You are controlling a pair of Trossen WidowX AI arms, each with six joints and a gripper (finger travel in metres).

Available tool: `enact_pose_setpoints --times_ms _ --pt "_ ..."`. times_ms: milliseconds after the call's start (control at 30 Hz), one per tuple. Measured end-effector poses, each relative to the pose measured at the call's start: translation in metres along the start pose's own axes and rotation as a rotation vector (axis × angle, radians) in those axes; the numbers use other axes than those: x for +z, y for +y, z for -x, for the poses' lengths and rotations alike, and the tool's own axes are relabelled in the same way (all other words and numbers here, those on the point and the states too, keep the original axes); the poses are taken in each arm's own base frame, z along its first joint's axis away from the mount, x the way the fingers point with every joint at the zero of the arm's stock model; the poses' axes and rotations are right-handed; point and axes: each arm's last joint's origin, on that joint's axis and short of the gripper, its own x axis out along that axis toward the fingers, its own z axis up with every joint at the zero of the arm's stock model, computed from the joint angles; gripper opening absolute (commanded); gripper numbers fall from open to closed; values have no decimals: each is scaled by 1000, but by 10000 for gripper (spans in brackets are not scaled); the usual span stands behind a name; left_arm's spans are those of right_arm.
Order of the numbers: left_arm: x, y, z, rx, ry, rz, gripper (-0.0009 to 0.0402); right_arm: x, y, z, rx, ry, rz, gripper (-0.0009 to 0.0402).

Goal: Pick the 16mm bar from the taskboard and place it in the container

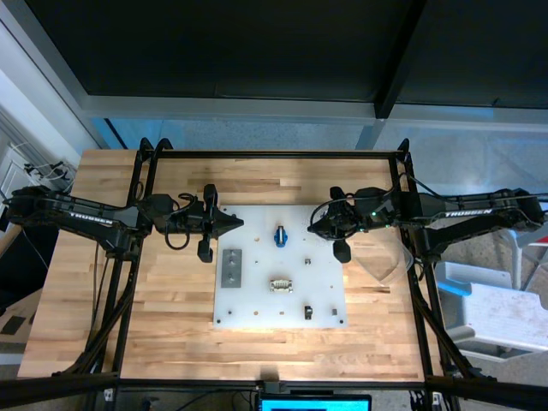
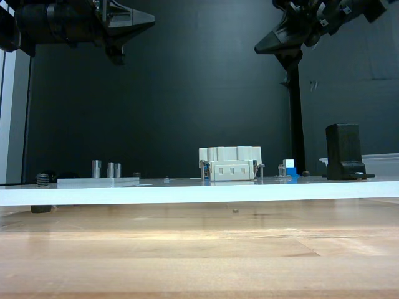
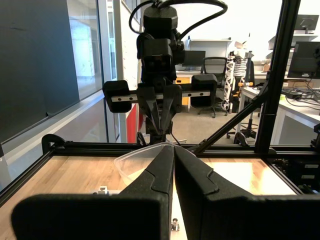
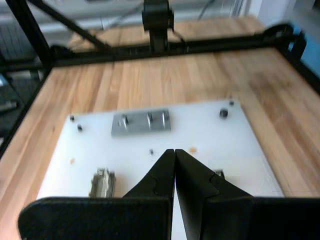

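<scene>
Wood counter carries the white taskboard in the high view. The left gripper hangs over the taskboard's far-left corner and the right gripper over its far-right part. The clear container sits just beside the taskboard's right edge and looks empty. A grey block lies near the taskboard's left edge, nearer the left gripper.

From the low view, both grippers hover high above the taskboard, well apart from it. Three short bars stand upright in the grey block. The 16mm bar is judged to be the stoutest-looking of them, though that cannot be settled here.

The left wrist view shows the left gripper's fingers pressed together on nothing, with the container beyond them off the taskboard's far side.

The right wrist view shows the right gripper's fingers likewise closed and empty, aimed across the taskboard. The bars are seated in the block well beyond the tips.

By this evidence the task is at its start: the pick, the carry and the drop into the container are all left to do.
</scene>
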Motion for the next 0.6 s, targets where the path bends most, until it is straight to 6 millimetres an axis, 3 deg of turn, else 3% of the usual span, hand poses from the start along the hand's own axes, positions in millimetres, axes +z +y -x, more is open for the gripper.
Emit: enact_pose_setpoints --times_ms 600 --pt "0 0 0 0 -1 0 0 14 9 -10 -29 422 -4 0"
